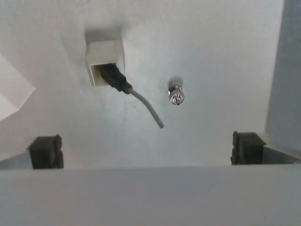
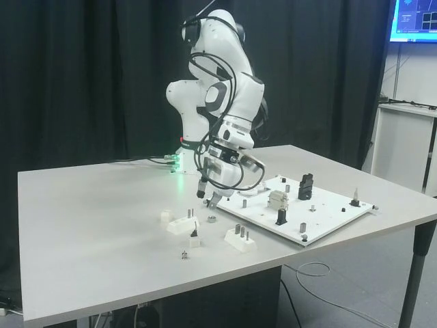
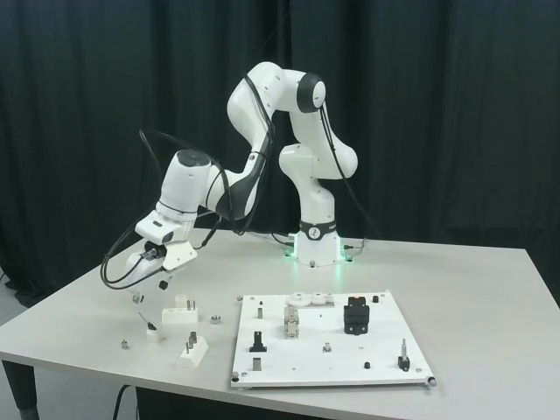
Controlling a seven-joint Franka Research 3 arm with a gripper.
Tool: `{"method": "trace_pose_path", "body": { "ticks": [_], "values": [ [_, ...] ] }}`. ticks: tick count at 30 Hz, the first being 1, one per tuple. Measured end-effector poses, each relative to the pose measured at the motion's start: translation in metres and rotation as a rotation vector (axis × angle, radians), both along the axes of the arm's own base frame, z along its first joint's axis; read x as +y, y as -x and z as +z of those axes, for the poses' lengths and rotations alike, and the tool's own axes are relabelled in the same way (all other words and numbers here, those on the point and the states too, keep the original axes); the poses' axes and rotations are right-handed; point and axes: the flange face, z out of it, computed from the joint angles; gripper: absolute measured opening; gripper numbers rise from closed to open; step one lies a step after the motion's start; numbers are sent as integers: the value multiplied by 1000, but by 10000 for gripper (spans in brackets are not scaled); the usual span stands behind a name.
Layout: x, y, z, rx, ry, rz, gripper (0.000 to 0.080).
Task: Pick USB.
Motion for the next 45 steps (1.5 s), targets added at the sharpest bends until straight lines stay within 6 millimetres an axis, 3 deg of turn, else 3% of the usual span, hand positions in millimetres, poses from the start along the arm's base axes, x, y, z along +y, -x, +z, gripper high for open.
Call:
{"method": "trace_pose_path", "body": {
  "ticks": [30,45],
  "values": [
    [0,-1,-1,-4,-18,-29,800],
    [-4,-7,11,-117,-23,-244,800]
  ]
}}
